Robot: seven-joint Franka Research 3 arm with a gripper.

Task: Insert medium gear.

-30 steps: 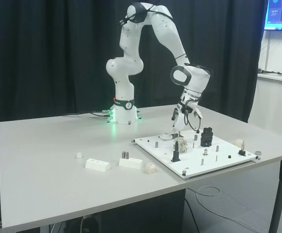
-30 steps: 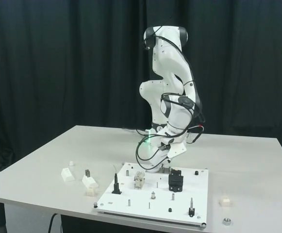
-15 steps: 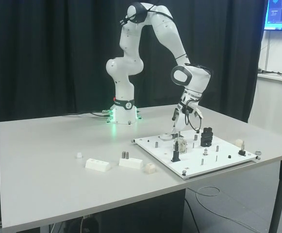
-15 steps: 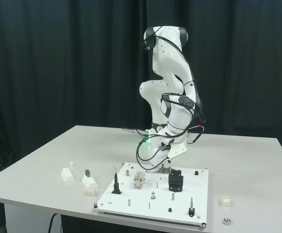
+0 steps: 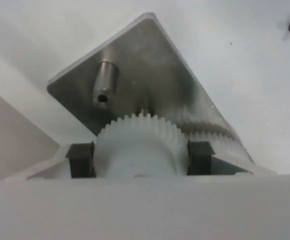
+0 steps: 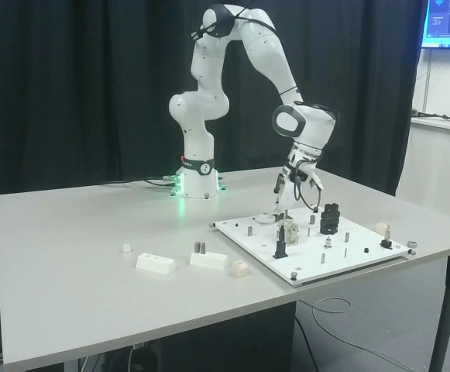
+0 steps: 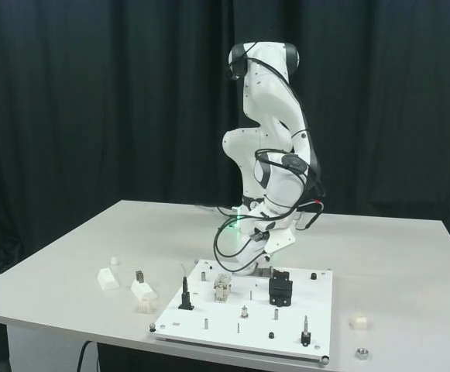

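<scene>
The white medium gear [image 5: 137, 150] sits between my two black finger pads [image 5: 80, 160], so my gripper [image 5: 140, 161] is shut on it. Just below it lies a grey metal plate [image 5: 149, 60] with one bare upright peg [image 5: 105, 82]. Another white gear [image 5: 212, 136] is seated on that plate, right beside the held one. In the room views my gripper [image 6: 281, 209] [image 7: 253, 266] hangs low over the far edge of the white board [image 6: 317, 260] [image 7: 286, 329]. Whether the held gear touches the plate cannot be told.
On the board stand a black block [image 6: 331, 219] [image 7: 279, 288], a black post [image 6: 281, 246] [image 7: 185, 298] and several small pegs. Left of the board lie two white blocks [image 6: 156, 263] [image 6: 209, 260] and a small cube [image 6: 240, 269]. A cube [image 7: 358, 321] and a nut [image 7: 360, 354] lie on the board's other side.
The wrist has shifted very slightly over the board's far edge. The gear stays held and nothing else has moved.
</scene>
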